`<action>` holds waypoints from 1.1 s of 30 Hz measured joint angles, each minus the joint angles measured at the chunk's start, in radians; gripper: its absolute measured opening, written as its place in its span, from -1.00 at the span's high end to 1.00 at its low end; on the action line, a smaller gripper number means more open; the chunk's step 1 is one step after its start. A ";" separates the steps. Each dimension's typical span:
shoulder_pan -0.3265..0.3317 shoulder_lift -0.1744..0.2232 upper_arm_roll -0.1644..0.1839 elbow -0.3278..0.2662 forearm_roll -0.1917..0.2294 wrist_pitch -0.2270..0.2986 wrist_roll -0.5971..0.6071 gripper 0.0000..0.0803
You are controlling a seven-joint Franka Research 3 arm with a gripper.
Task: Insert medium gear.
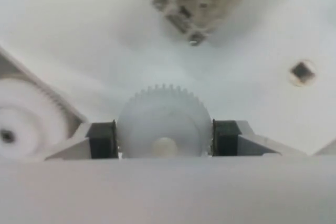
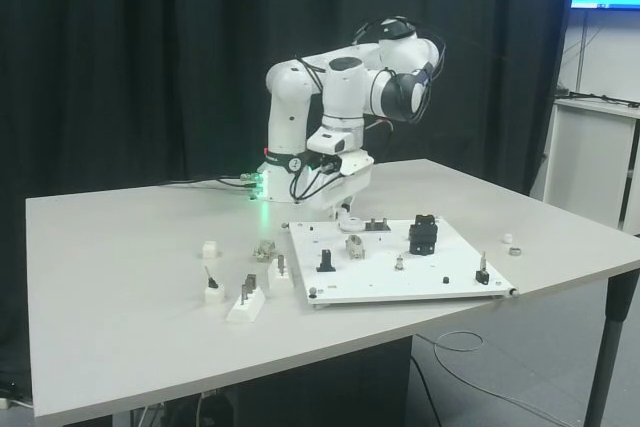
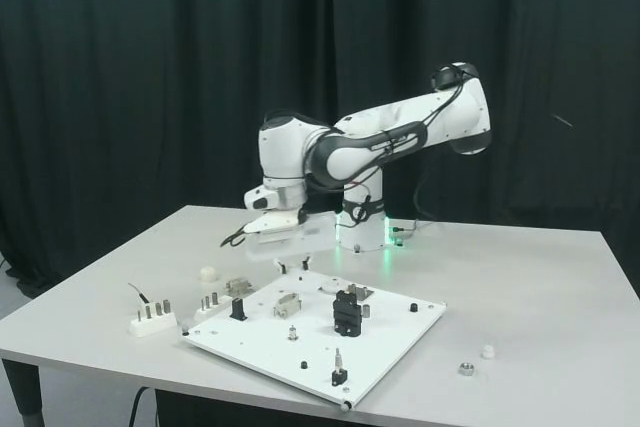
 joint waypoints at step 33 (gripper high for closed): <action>0.318 -0.029 -0.013 -0.125 -0.025 0.012 0.142 0.02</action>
